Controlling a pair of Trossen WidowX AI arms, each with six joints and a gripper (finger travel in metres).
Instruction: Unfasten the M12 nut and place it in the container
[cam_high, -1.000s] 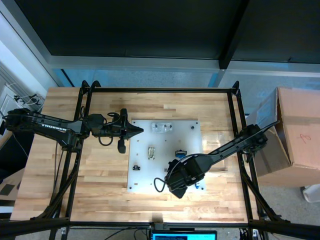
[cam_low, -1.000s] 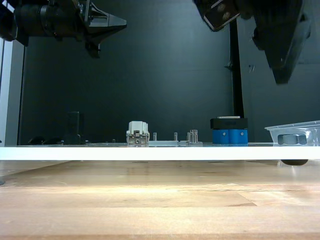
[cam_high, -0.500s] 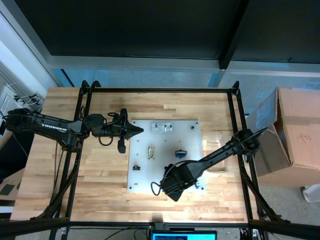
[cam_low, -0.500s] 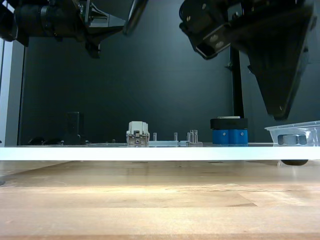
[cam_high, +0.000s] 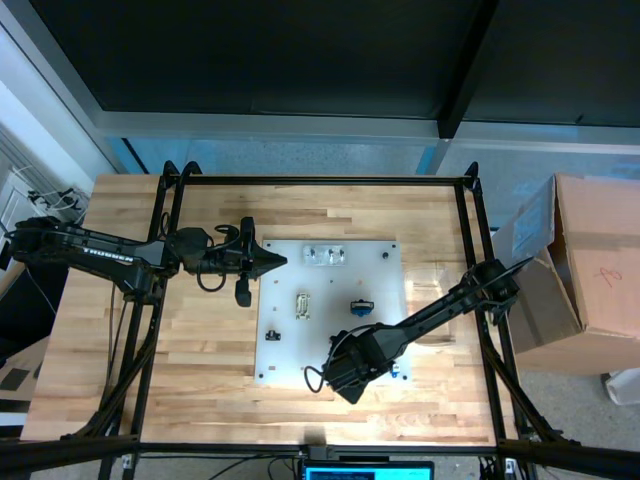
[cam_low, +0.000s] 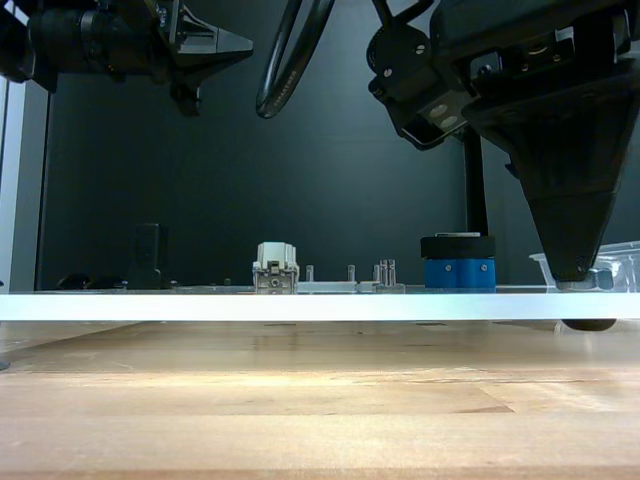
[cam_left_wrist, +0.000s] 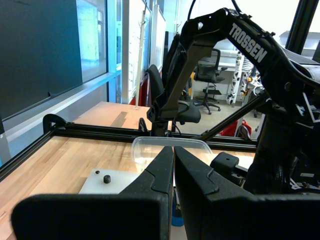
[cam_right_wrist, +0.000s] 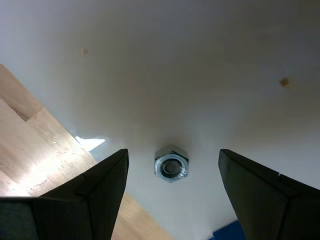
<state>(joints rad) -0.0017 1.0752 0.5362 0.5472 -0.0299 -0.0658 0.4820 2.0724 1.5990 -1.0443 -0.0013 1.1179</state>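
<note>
Right wrist view shows the silver nut (cam_right_wrist: 171, 159) on its stud (cam_right_wrist: 171, 168), straight below the right gripper (cam_right_wrist: 172, 153) with fingers spread wide, while the left gripper (cam_high: 275, 260), pressed together, hangs far away by the board's (cam_high: 300, 350) left edge.

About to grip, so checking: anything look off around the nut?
Nothing stands out. The nut sits on its stud at the board's near right edge, right hand open above it; left hand hangs shut over the board's far left.
</note>
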